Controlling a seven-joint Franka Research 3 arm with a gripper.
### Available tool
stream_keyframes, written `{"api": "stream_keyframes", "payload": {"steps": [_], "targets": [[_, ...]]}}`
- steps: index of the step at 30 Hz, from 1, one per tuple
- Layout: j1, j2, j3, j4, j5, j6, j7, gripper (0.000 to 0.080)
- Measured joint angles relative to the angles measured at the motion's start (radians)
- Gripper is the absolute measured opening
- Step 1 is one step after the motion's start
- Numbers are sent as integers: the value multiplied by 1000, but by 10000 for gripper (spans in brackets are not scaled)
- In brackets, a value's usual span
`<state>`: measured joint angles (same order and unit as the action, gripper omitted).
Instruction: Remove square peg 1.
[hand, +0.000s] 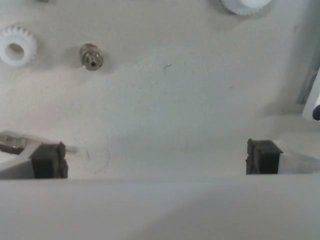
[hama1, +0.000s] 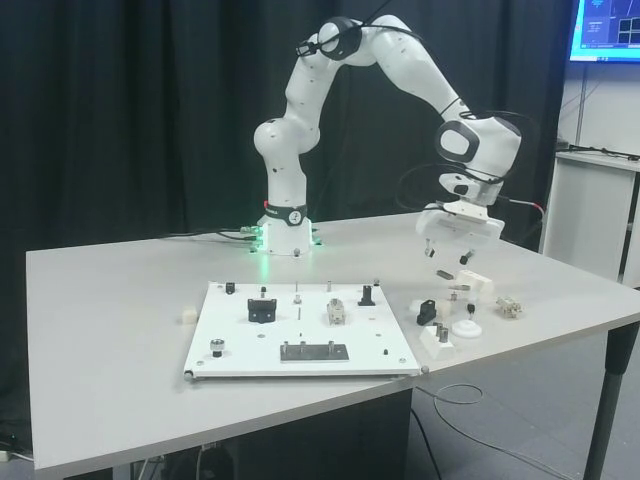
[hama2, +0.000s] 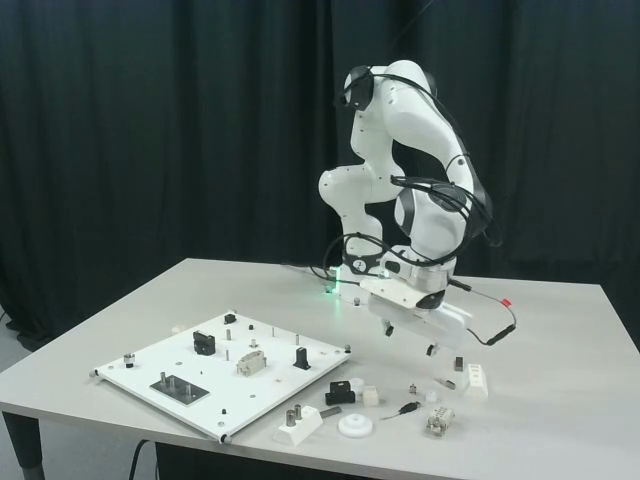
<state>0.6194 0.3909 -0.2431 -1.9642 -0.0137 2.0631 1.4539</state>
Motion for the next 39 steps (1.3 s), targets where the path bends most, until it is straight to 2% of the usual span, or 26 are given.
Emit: {"api": "stream_keyframes", "payload": {"steps": [10, 17, 24, 30, 35, 39], "targets": [[-6, -8, 0, -4, -4, 0, -6, 800], [-15, -12, 0, -8, -28, -2, -18, 800], [-41, -33, 0, -28, -82, -11, -36, 800], [-82, -67, 1, -60, -155, -14, -70, 800], [-138, -102, 6, -89, -208, -12, -127, 800], [-197, -131, 19, -110, -231, -6, -176, 800]]}}
